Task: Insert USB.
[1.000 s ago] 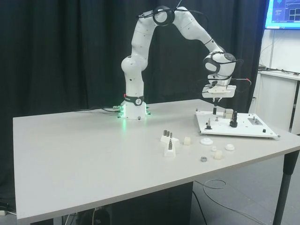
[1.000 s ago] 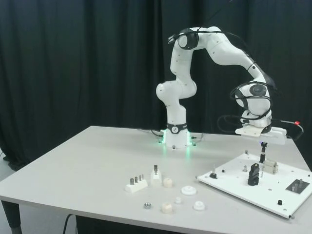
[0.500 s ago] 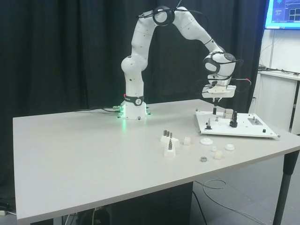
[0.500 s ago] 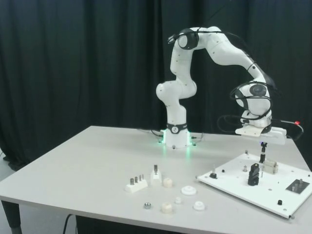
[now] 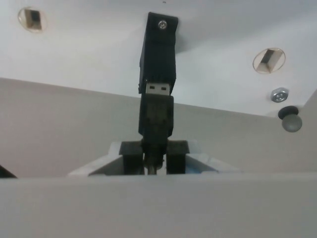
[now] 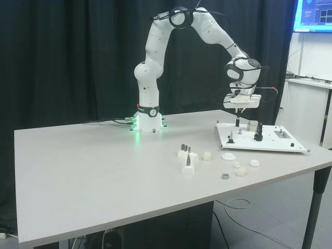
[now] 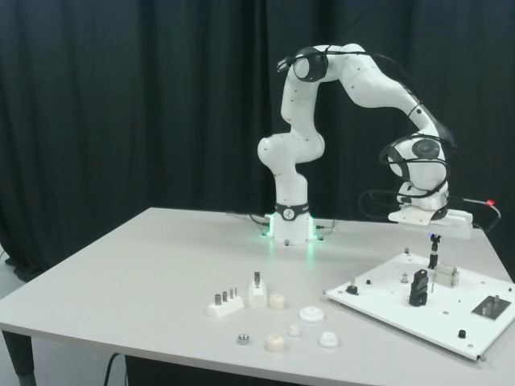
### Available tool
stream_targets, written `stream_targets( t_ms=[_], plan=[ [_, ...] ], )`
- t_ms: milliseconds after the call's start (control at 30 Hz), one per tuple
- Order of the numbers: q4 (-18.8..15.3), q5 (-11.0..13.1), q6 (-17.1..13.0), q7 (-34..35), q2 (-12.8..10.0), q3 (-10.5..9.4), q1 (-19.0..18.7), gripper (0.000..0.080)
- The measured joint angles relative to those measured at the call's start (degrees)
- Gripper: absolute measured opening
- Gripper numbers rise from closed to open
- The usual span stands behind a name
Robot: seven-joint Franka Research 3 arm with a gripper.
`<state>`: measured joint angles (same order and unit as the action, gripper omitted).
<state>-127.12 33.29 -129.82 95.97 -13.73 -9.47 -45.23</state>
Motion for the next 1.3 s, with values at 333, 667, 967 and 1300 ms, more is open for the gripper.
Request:
stream_targets(
  t_ms=[333, 667, 967, 1300],
  plan=[
    [0.0, 0.1, 0.3, 0.0, 0.0, -0.01, 0.0, 0.0091],
    [0.0, 0.5, 1.0, 0.0, 0.0, -0.02, 0.1, 0.0091],
    [0.0, 0.9, 1.1, 0.0, 0.0, -0.19, 0.4, 0.0091],
    [0.0, 0.9, 1.0, 0.0, 0.0, -0.60, 0.8, 0.0091]
  ],
)
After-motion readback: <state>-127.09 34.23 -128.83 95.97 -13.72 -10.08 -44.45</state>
